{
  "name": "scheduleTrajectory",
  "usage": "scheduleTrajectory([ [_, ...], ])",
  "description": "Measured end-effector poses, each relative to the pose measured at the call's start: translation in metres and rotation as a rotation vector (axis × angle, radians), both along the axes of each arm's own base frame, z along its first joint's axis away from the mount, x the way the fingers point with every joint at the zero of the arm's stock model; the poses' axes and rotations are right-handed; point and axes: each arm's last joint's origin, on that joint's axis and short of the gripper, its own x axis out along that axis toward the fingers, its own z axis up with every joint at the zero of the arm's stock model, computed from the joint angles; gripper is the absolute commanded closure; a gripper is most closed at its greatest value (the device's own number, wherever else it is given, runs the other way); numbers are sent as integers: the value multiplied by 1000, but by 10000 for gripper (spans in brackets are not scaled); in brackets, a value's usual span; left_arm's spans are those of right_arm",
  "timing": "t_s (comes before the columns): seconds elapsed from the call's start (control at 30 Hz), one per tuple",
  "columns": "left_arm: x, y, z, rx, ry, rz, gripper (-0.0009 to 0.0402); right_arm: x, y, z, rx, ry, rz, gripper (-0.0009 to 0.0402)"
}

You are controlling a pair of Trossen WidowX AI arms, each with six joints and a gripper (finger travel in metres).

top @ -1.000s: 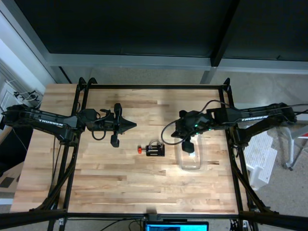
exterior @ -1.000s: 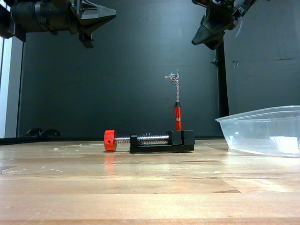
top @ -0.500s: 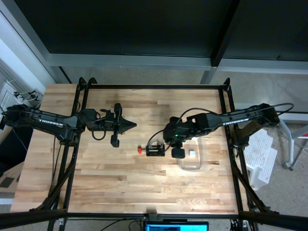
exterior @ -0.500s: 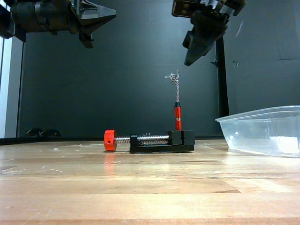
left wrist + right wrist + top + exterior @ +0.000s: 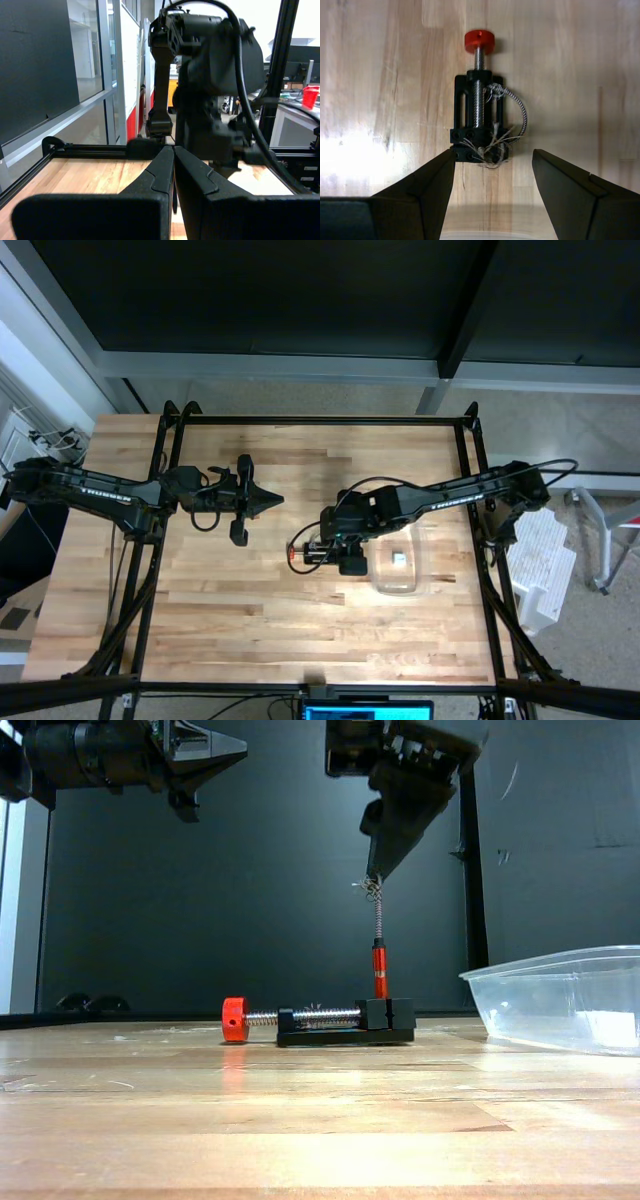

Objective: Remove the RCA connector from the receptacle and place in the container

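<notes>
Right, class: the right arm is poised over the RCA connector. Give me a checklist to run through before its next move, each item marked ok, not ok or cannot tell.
1. Right hand open: ok, spread wide.
2. Right hand over the RCA connector: ok, directly above it.
3. Connector seated upright in the receptacle: ok.
4. Hand low enough to grip the plug body: not ok, its tips only reach the frayed wire end.
5. Container unobstructed: ok, open-topped, beside the receptacle, apart from it.
6. Left hand out of the way: ok, shut, raised, far to the left of the receptacle.
</notes>
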Motion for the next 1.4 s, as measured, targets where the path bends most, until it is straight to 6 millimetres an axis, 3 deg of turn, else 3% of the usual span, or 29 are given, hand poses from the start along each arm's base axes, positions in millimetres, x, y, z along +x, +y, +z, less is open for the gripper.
scheduleTrajectory([
  [0.5, 0, 0, 0, 0, 0, 0, 393, 12, 7, -28, -3, 23, 10, 169],
  [0.83, 0, 0, 0, 0, 0, 0, 393, 7, 8, -47, -13, 42, 11, 169],
  [1.4, 0, 0, 0, 0, 0, 0, 393, 6, 9, -61, -19, 17, 9, 183],
])
